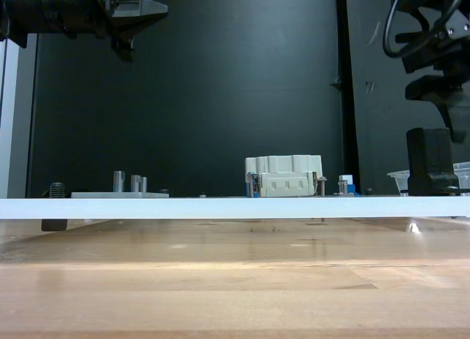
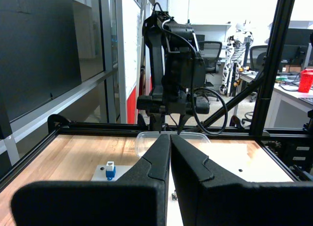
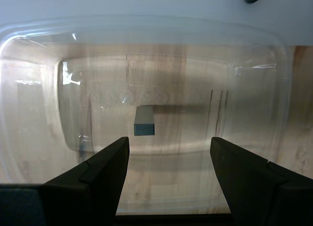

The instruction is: Pick the 16mm bar and install on taskboard

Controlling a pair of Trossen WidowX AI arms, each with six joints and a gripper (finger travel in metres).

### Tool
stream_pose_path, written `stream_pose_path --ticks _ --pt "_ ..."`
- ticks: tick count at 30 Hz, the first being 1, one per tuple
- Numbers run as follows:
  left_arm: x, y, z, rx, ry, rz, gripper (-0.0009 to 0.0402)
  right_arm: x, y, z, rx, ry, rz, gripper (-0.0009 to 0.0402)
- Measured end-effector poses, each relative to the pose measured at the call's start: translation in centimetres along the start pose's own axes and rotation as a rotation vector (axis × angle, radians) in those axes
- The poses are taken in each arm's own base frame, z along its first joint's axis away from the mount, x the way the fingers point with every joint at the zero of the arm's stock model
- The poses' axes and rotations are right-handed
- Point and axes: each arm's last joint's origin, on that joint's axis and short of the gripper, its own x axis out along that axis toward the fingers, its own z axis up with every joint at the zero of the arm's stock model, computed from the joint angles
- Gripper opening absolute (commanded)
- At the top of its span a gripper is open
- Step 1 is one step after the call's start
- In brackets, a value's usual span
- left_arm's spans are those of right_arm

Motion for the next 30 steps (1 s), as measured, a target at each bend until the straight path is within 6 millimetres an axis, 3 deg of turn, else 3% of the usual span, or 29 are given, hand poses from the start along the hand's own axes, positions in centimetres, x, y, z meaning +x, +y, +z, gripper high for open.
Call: stream_pose_path --ticks 18,30 --pt "0.0 0.0 0.0 0.0 -0.001 0.0 0.0 2.2 0.6 -0.7 -0.016 0.002 0.002 0.0231" --pt "0.0 0.0 0.0 0.0 0.0 0.0 0.0 2.3 0.5 -0.7 -0.018 -0.004 -0.023 0.0231"
